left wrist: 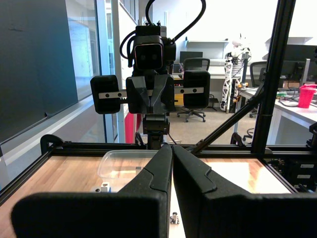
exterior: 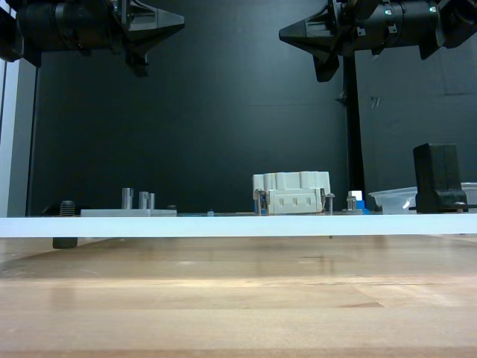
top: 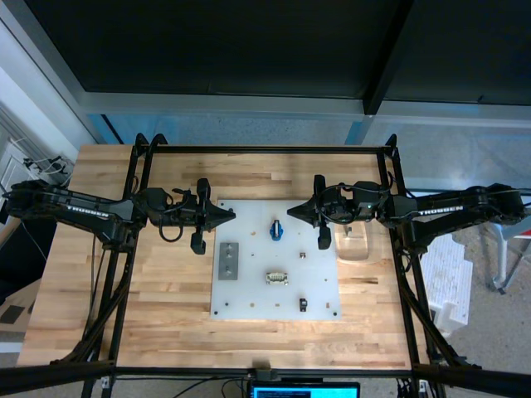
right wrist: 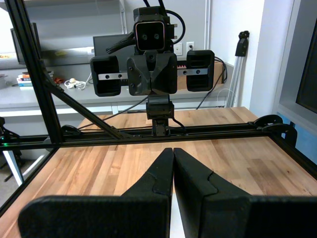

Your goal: Pick the 16mm bar and install on taskboard

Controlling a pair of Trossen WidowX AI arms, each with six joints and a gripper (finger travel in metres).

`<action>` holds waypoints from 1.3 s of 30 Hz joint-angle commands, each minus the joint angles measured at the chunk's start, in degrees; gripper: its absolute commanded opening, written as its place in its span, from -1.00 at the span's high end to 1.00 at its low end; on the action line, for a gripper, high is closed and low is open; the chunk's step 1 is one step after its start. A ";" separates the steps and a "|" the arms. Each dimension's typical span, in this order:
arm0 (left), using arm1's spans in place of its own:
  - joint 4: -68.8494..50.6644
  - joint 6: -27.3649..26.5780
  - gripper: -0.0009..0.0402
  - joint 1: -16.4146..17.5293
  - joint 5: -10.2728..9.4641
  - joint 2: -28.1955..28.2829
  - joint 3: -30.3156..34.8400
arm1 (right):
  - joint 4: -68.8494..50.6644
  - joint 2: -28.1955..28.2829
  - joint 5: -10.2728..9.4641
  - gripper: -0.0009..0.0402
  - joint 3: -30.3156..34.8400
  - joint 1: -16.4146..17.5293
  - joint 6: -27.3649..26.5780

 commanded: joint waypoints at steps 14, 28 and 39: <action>0.02 0.02 0.96 0.02 0.02 0.02 0.00 | 2.93 -0.02 1.51 0.96 0.04 0.04 0.17; 0.02 0.02 0.96 0.00 0.02 0.02 0.00 | -29.55 -0.09 1.53 0.96 11.02 -0.04 -0.26; 0.02 0.02 0.96 0.00 0.02 0.02 0.00 | -56.26 0.00 1.57 0.96 18.36 -0.26 -1.57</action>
